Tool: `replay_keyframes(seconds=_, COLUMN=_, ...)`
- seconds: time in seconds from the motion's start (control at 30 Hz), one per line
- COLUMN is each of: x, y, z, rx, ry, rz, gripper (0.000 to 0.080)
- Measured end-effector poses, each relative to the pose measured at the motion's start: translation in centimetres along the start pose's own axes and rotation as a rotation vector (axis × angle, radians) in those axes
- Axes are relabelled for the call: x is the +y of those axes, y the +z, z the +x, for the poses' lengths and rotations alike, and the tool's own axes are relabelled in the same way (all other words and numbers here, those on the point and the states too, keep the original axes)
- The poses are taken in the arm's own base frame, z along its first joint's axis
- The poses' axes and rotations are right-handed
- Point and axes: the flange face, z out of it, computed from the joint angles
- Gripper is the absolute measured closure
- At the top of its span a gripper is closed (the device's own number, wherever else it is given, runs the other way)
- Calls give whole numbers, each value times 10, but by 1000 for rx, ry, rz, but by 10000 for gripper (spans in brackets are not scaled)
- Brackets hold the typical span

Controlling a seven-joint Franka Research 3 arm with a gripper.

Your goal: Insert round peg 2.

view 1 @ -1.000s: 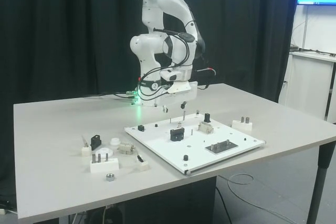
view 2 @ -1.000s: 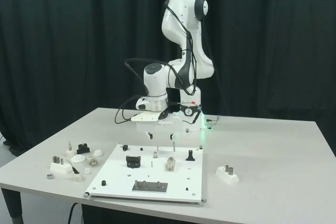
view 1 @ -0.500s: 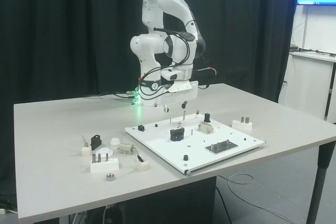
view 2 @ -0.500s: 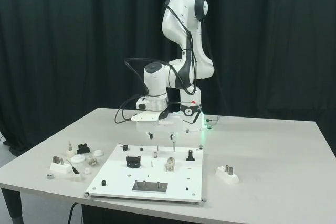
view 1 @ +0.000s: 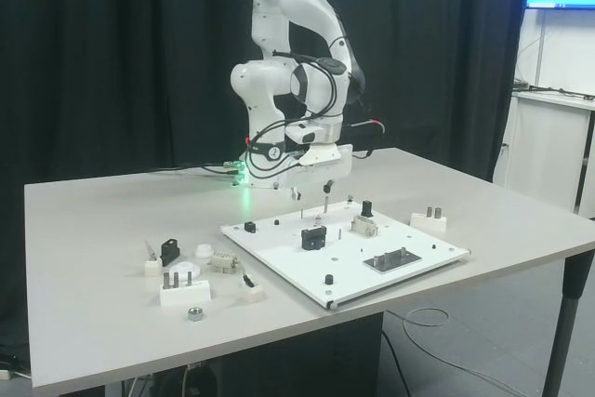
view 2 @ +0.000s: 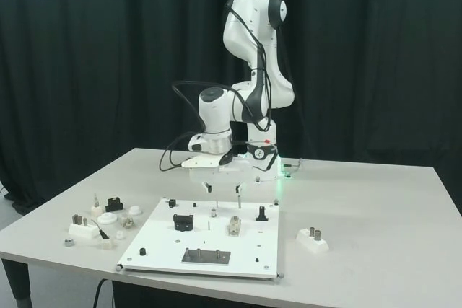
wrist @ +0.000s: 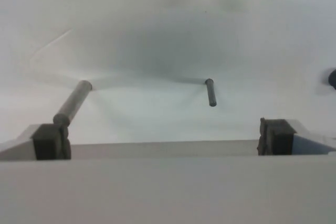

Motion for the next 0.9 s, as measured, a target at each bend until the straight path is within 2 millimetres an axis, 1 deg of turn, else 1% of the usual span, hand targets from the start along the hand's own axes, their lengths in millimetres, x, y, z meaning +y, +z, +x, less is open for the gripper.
replay_keyframes(seconds=0.63, x=-3, y=13, z=-1, rx=-10, ry=1, rz=-17, gripper=3)
replay_keyframes(seconds=0.9, x=-3, y=13, z=-1, rx=-12, ry=3, rz=-16, gripper=3)
